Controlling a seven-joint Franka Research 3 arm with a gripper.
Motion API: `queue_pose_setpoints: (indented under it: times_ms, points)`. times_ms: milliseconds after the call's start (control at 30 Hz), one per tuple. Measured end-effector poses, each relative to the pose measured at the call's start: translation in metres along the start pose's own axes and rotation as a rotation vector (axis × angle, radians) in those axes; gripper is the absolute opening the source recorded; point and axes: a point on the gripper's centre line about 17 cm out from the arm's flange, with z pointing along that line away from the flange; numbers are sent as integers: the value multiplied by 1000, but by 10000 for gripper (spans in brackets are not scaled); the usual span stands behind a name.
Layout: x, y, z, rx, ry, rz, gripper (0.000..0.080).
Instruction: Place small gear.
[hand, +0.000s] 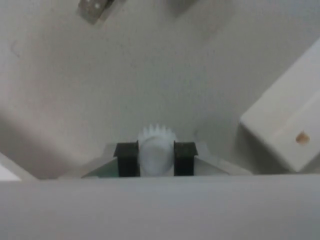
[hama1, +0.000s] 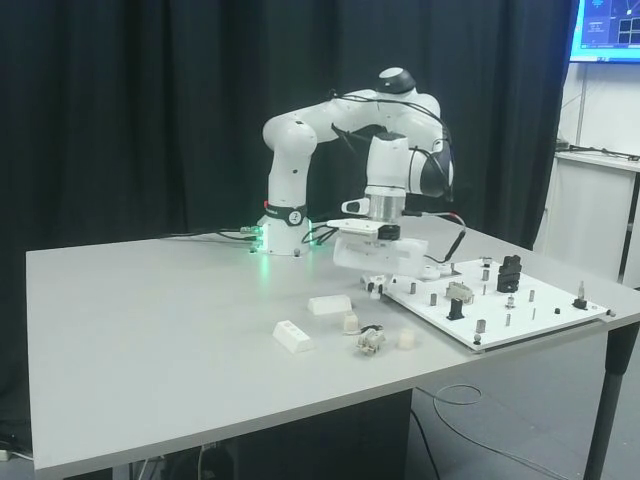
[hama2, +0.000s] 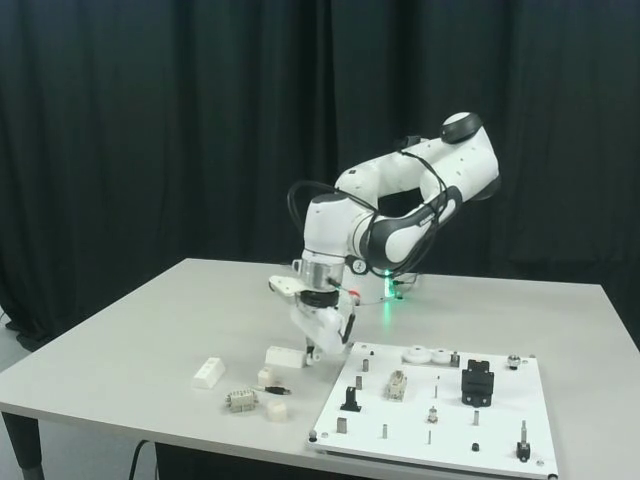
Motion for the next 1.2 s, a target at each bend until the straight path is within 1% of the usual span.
queue_pose_setpoints:
  times_ms: [167, 367, 667, 1100, 1133, 1200]
  points:
    - [4, -2, 4, 10, -18, -5, 142]
    - [9, -4, 9, 15, -29, -15, 142]
    - [18, -6, 17, 6, -31, -29, 142]
    - [24, -8, 24, 2, -38, -28, 142]
    - [24, -9, 24, 2, -39, -29, 335]
    - [25, -9, 25, 2, -41, -30, 335]
